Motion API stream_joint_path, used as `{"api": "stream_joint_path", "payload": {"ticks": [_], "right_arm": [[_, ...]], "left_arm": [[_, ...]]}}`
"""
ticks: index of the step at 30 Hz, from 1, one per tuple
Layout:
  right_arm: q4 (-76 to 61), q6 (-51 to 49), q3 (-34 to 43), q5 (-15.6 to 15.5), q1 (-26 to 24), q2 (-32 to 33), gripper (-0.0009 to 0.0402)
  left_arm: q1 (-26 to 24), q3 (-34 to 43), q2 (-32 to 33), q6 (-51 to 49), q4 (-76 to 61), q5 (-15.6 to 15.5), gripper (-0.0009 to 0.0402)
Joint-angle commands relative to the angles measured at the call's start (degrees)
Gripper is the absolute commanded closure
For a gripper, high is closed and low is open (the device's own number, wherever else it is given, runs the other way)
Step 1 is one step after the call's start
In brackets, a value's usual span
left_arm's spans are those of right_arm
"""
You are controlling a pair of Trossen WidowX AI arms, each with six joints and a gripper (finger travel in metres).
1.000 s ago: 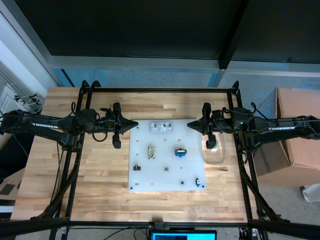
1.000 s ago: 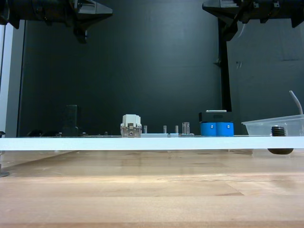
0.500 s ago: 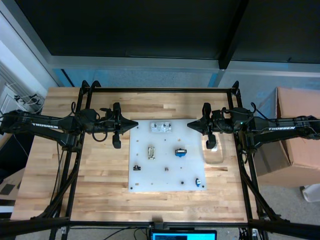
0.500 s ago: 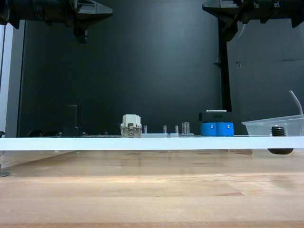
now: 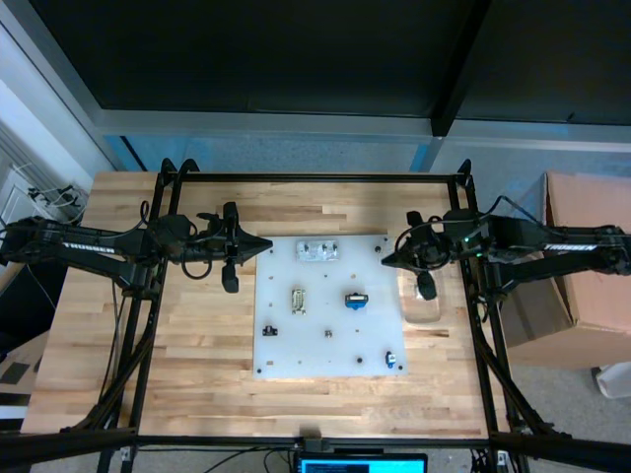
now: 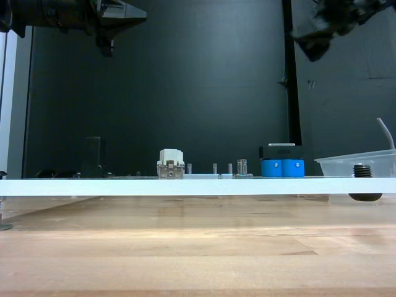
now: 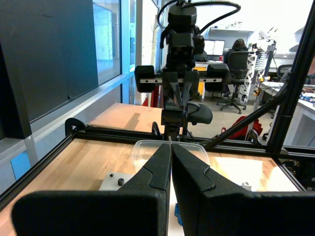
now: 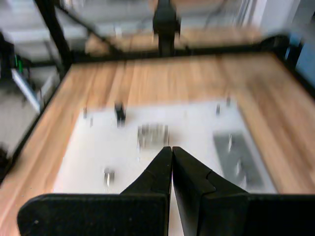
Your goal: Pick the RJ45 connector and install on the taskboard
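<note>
I cannot pick out the RJ45 connector itself. A thin white cable (image 6: 385, 131) rises from the clear plastic tray (image 5: 424, 313) right of the white task board (image 5: 330, 335), and the right arm hides the tray's far part. My right gripper (image 5: 385, 261) is shut and empty. It is tilted down over the board's far right edge, and its wrist view looks blurred onto the board (image 8: 123, 142). My left gripper (image 5: 268, 246) is shut and empty, held high at the board's far left edge. Its wrist view faces the right arm (image 7: 179, 73).
The board carries a grey-white socket (image 5: 299, 301), a blue block (image 5: 355, 300), a silver block (image 5: 318, 251) and a small blue part (image 5: 391, 360). A black frame rail (image 5: 315, 178) runs along the table's far edge. A cardboard box (image 5: 582, 266) stands beyond the table's right side.
The right gripper has pitched downward and shifted toward the near side and to the right, over the board's right edge. The left arm has not moved.
</note>
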Motion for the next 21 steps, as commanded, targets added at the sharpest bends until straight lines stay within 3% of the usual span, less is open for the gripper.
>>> {"api": "stream_joint_path", "payload": {"ticks": [1,13,17,21], "right_arm": [[-12.35,-1.31,4.11,0.09,0.00,0.00,0.0393],[-45.79,-3.10,16.17,1.95,-0.02,0.02,0.0393],[-53.07,-3.06,18.58,4.81,-0.02,0.00,0.0393],[-56.85,-3.06,20.31,4.81,-0.04,0.02,0.0393]], "left_arm": [[0.02,0.00,0.00,0.02,0.02,0.02,0.0393],[0.02,0.00,0.00,0.02,0.02,0.02,0.0393],[0.02,0.00,0.00,0.02,0.02,0.02,0.0393],[0.00,0.00,0.00,0.02,0.02,0.02,0.0393]]}}
